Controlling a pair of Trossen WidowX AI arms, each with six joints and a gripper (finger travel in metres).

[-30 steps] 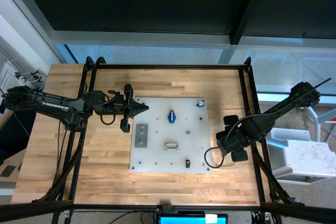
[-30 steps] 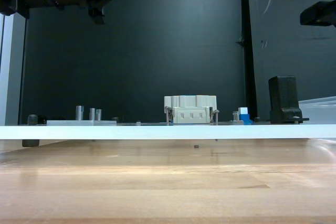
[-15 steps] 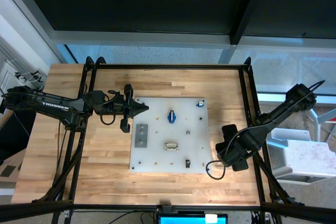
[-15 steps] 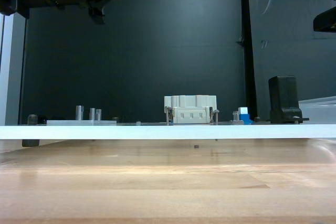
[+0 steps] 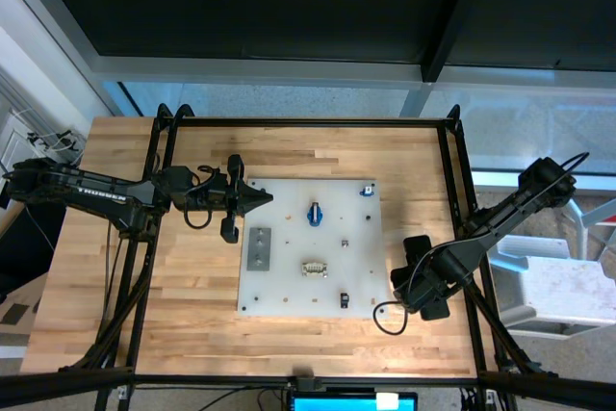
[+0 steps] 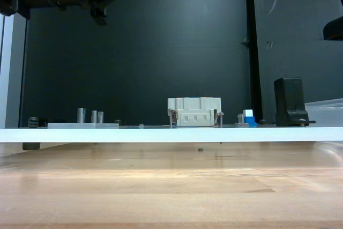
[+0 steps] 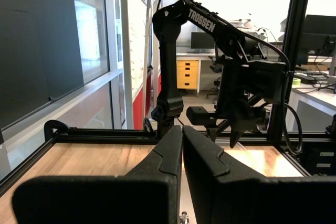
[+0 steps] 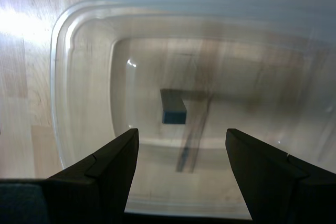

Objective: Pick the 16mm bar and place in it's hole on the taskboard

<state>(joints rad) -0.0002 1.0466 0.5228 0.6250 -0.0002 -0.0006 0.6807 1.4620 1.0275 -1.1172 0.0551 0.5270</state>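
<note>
A small dark grey block, possibly the 16mm bar, lies free on the floor of a clear plastic tray. My right gripper hangs open above this tray, its fingers straddling the block without touching it. From above, the right gripper sits just off the right edge of the white taskboard. A grey metal block on the board's left side holds up to three short pegs. My left gripper is shut and empty, held high over the board's far left corner.
On the board stand a beige connector, a black part and a blue knob. A black frame rail runs along the table's right side, beside the right arm.
My right gripper has swung toward the table's near edge, beside the board's right side, and slid further out of the low view. The left arm has not moved.
</note>
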